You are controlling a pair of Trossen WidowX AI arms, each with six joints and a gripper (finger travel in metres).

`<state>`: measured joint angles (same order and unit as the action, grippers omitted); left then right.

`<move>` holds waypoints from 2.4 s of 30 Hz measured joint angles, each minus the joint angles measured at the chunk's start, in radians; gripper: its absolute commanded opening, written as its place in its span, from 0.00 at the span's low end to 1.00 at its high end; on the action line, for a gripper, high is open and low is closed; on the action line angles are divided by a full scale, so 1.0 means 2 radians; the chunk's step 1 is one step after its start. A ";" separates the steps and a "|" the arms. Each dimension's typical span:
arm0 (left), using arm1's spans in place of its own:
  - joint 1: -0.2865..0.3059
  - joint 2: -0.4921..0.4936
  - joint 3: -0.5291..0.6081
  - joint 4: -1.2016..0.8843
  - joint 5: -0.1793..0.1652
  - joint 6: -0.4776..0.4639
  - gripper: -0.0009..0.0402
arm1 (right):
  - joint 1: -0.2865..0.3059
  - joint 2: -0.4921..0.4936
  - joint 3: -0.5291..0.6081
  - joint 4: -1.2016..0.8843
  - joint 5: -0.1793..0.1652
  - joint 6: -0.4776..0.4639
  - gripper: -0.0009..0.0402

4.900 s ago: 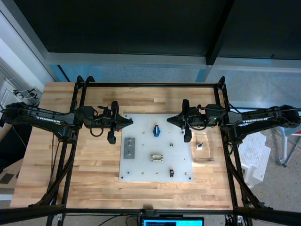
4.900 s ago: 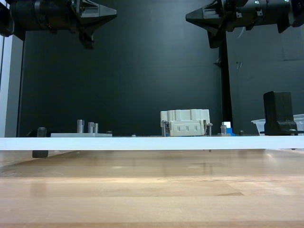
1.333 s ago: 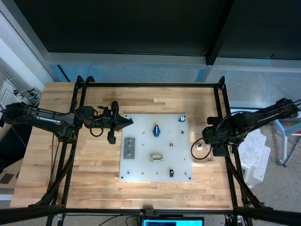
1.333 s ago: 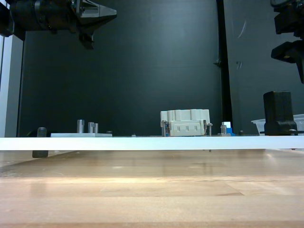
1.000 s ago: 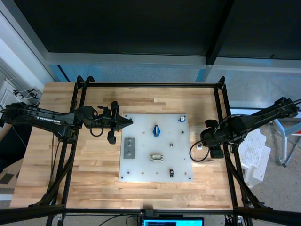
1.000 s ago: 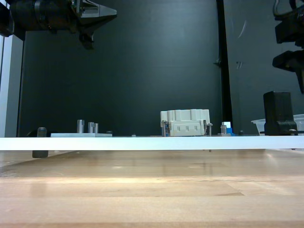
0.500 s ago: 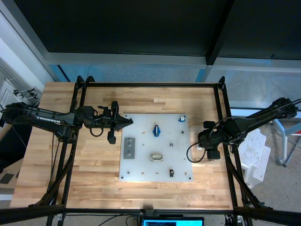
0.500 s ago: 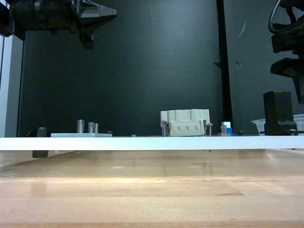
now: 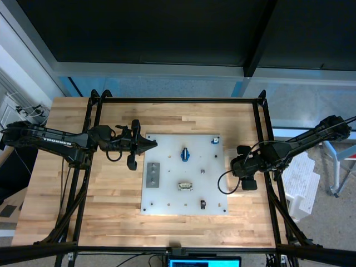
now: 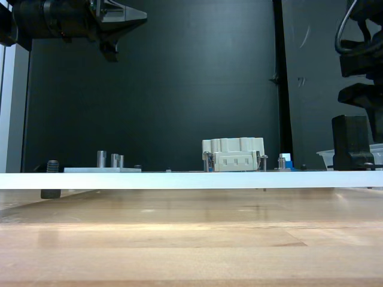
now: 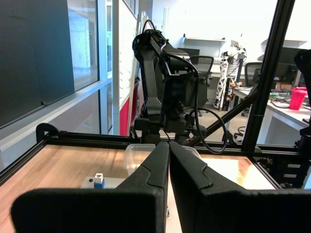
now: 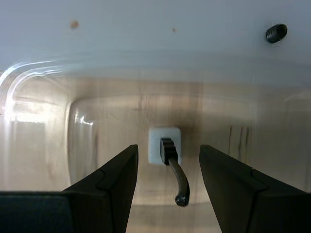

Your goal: Pick the USB connector and install on taskboard

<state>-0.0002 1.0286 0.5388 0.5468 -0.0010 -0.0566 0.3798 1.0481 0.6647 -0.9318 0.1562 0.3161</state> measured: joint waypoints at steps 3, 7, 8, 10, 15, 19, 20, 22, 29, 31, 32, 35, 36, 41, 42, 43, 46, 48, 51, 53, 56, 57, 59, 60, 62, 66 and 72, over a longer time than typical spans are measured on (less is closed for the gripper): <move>0.000 0.000 0.000 0.000 0.000 0.000 0.02 | 0.000 0.002 -0.002 0.000 0.000 0.002 0.44; 0.000 0.000 0.000 0.000 0.000 0.000 0.02 | -0.001 0.008 -0.012 0.005 0.003 0.008 0.44; 0.000 0.000 0.000 0.000 0.000 0.000 0.02 | -0.001 0.010 -0.015 0.009 0.003 0.010 0.44; 0.000 0.000 0.000 0.000 0.000 0.000 0.02 | -0.002 0.016 -0.017 0.013 0.004 0.010 0.43; 0.000 0.000 0.000 0.000 0.000 0.000 0.02 | -0.002 0.027 -0.018 0.014 0.004 0.010 0.39; 0.000 0.000 0.000 0.000 0.000 0.000 0.02 | -0.002 0.030 -0.018 0.014 0.004 0.010 0.36; 0.000 0.000 0.000 0.000 0.000 0.000 0.02 | -0.002 0.030 -0.018 0.015 0.004 0.010 0.35; 0.000 0.000 0.000 0.000 0.000 0.000 0.02 | -0.002 0.030 -0.018 0.015 0.004 0.009 0.33; 0.000 0.000 0.000 0.000 0.000 0.000 0.02 | -0.002 0.031 -0.018 0.017 0.002 0.007 0.29; 0.000 0.000 0.000 0.000 0.000 0.000 0.02 | -0.002 0.031 -0.018 0.019 0.000 0.007 0.28; 0.000 0.000 0.000 0.000 0.000 0.000 0.02 | -0.002 0.031 -0.018 0.019 0.000 0.007 0.27; 0.000 0.000 0.000 0.000 0.000 0.000 0.02 | -0.002 0.036 -0.018 0.020 0.000 0.007 0.26; 0.000 0.000 0.000 0.000 0.000 0.000 0.02 | -0.002 0.037 -0.018 0.021 0.000 0.007 0.26; 0.000 0.000 0.000 0.000 0.000 0.000 0.02 | -0.002 0.041 -0.019 0.023 0.000 0.007 0.22; 0.000 0.000 0.000 0.000 0.000 0.000 0.02 | -0.002 0.041 -0.019 0.023 0.000 0.007 0.21; 0.000 0.000 0.000 0.000 0.000 0.000 0.02 | -0.002 0.040 -0.019 0.023 0.000 0.007 0.20; 0.000 0.000 0.000 0.000 0.000 0.000 0.02 | -0.002 0.039 -0.019 0.022 0.000 0.007 0.18; 0.000 0.000 0.000 0.000 0.000 0.000 0.02 | -0.003 0.039 -0.019 0.022 0.000 0.008 0.16; 0.000 0.000 0.000 0.000 0.000 0.000 0.02 | -0.003 0.038 -0.019 0.021 0.000 0.008 0.13; 0.000 0.000 0.000 0.000 0.000 0.000 0.02 | -0.003 0.038 -0.019 0.021 0.000 0.008 0.11; 0.000 0.000 0.000 0.000 0.000 0.000 0.02 | -0.003 0.037 -0.019 0.021 0.000 0.008 0.07; 0.000 0.000 0.000 0.000 0.000 0.000 0.02 | -0.003 0.037 -0.019 0.021 0.000 0.008 0.06; 0.000 0.000 0.000 0.000 0.000 0.000 0.02 | -0.003 0.036 -0.019 0.020 0.000 0.008 0.03; 0.000 0.000 0.000 0.000 0.000 0.000 0.02 | -0.003 0.036 -0.019 0.020 0.000 0.008 0.02; 0.000 0.000 0.000 0.000 0.000 0.000 0.02 | -0.003 0.036 -0.019 0.021 0.000 0.008 0.03; 0.000 0.000 0.000 0.000 0.000 0.000 0.02 | -0.003 0.035 -0.019 0.020 0.000 0.008 0.02; 0.000 0.000 0.000 0.000 0.000 0.000 0.02 | -0.003 0.021 -0.019 0.017 0.002 0.010 0.02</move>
<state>-0.0002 1.0286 0.5388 0.5468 -0.0010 -0.0563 0.3744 1.0893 0.6262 -0.8978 0.1612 0.3370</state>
